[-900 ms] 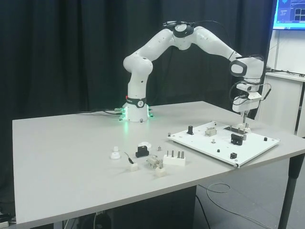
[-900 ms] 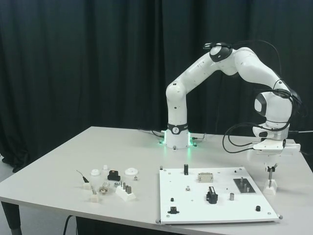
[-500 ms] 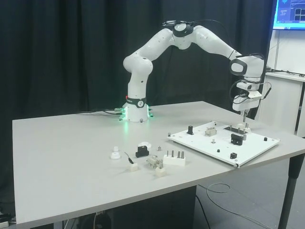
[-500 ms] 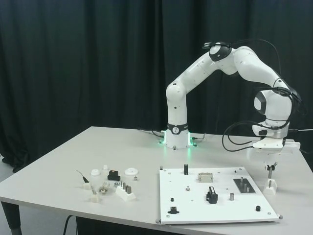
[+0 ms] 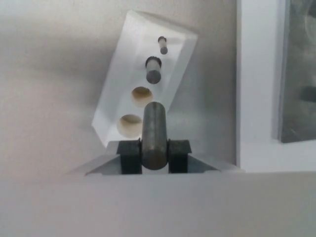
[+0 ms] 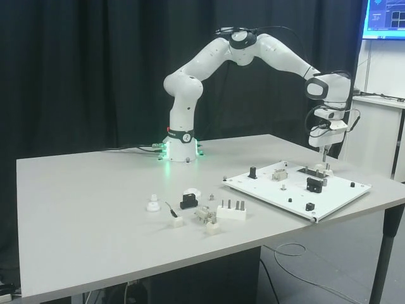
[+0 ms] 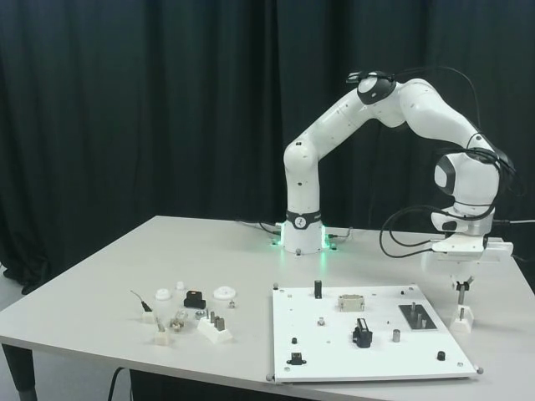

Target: Insert round peg 3.

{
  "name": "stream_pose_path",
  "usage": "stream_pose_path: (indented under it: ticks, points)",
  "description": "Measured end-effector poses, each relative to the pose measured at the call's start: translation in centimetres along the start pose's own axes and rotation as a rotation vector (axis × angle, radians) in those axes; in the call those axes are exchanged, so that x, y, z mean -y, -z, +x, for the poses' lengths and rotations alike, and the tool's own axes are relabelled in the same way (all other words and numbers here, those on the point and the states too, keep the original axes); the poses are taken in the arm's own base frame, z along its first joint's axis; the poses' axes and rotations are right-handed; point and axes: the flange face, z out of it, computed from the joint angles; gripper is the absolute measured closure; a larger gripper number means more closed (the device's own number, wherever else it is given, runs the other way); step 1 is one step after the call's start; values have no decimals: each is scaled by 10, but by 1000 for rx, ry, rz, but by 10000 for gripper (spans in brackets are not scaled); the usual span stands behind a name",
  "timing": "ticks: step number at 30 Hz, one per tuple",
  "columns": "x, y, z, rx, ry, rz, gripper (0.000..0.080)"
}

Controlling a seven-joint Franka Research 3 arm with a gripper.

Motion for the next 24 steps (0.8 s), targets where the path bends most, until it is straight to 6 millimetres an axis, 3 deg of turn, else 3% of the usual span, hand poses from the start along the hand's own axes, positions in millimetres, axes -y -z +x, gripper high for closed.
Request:
stream_pose_path:
  ticks: [12,24]
  points:
    - [-9,11,10,-2,-8,-51,691]
    - [-30,23,22,-12,47,-141,691]
